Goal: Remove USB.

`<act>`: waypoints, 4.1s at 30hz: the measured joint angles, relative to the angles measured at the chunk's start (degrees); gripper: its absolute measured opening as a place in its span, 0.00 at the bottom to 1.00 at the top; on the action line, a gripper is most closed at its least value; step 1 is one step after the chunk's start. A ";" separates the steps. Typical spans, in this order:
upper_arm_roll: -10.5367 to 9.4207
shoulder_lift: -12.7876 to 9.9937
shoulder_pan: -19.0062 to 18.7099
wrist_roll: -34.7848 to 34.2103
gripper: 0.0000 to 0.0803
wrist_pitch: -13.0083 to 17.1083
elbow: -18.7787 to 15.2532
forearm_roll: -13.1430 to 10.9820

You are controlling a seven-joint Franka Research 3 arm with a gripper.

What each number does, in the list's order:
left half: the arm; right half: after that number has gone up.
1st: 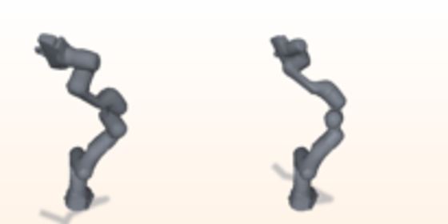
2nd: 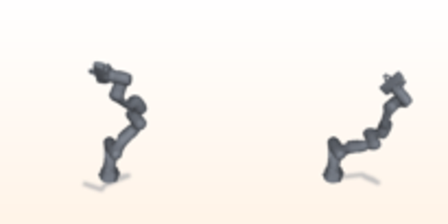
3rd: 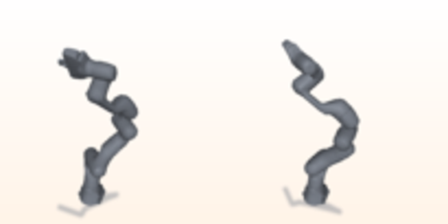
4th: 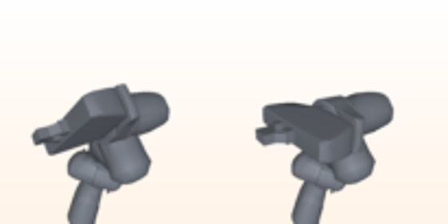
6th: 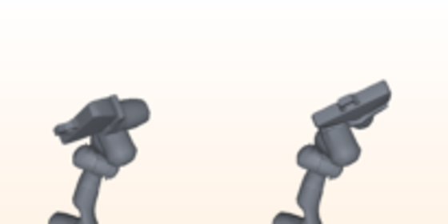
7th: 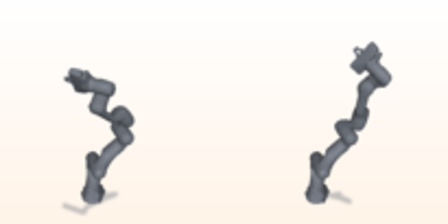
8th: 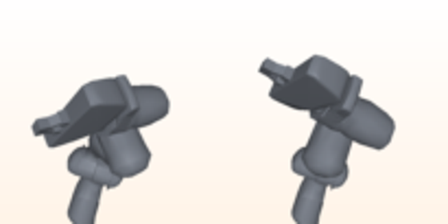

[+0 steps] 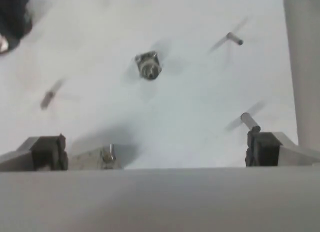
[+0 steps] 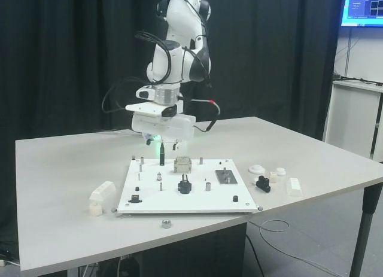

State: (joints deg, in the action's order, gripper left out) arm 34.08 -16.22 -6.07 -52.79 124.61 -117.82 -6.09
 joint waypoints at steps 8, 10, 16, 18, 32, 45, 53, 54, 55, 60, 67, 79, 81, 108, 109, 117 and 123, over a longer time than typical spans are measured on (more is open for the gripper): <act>0.01 3.99 -0.87 6.30 1.00 2.62 -5.08 1.67; 0.01 4.89 -0.98 7.47 1.00 3.05 -6.21 1.93; -0.01 7.18 -1.43 10.69 1.00 4.70 -9.36 2.34; -0.01 7.83 -1.59 11.86 1.00 5.12 -10.33 2.41; 0.00 10.10 -2.05 13.48 1.00 5.74 -14.64 6.70; 0.04 10.09 -2.04 13.48 1.00 4.03 -17.38 7.50; 0.04 10.10 -2.04 13.48 1.00 1.46 -18.04 7.99; 0.04 10.10 -2.04 13.48 1.00 1.16 -18.09 8.00; 0.04 10.10 -2.04 13.48 1.00 0.88 -18.13 8.01; 0.04 10.22 -2.07 13.48 1.00 -0.88 -18.19 8.15; 0.04 11.10 -2.19 13.48 1.00 -3.38 -18.28 8.94; 0.02 12.72 -2.27 13.48 1.00 -5.06 -18.65 9.76; 0.02 12.82 -2.27 13.48 0.88 -5.16 -18.70 9.94; 0.99 12.87 -2.01 13.48 0.04 -4.99 -19.17 11.12; 0.99 12.89 -2.01 13.48 0.04 -4.99 -19.17 11.12; 0.99 12.97 -2.04 13.48 0.04 -5.09 -19.18 11.11; 0.98 12.99 -2.07 13.48 0.04 -5.14 -19.18 11.11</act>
State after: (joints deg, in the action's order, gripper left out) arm 35.06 -3.23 -8.13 -39.31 119.46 -137.00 5.02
